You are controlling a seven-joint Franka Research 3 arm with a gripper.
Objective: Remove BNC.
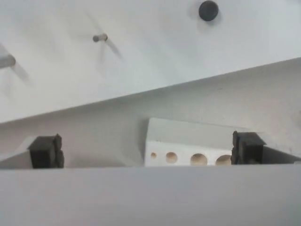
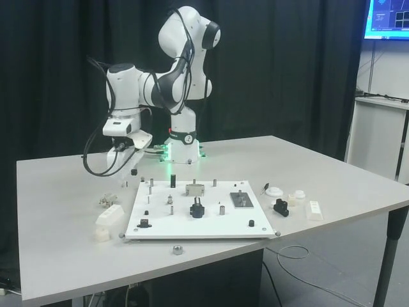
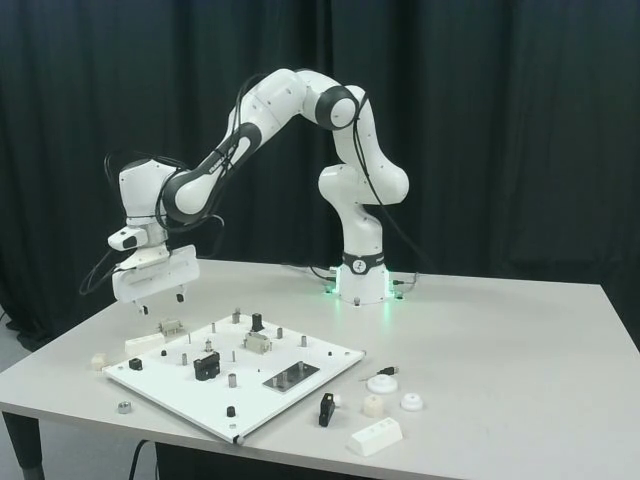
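My gripper (image 1: 146, 149) (image 2: 128, 177) (image 3: 160, 303) hangs open with nothing between its black fingertips (image 1: 45, 151), a little above the table just off the white board's (image 2: 211, 227) (image 3: 170, 375) far left corner. Below it, on the table beside the board, lies a small grey metal connector (image 2: 105, 203) (image 3: 170, 326); I cannot tell whether this is the BNC. A white block with a row of holes (image 1: 188, 146) (image 2: 110, 217) (image 3: 145, 343) lies next to it. The wrist view shows this block between the fingertips and the board (image 1: 141, 56) behind it.
The board carries grey pegs (image 1: 99, 37), black fittings (image 2: 197, 209) and a grey plate (image 2: 241, 199). A nut (image 2: 177, 249) lies at the table's front. Right of the board lie white discs (image 2: 275, 191), a black piece (image 2: 280, 206) and another white block (image 2: 314, 210).
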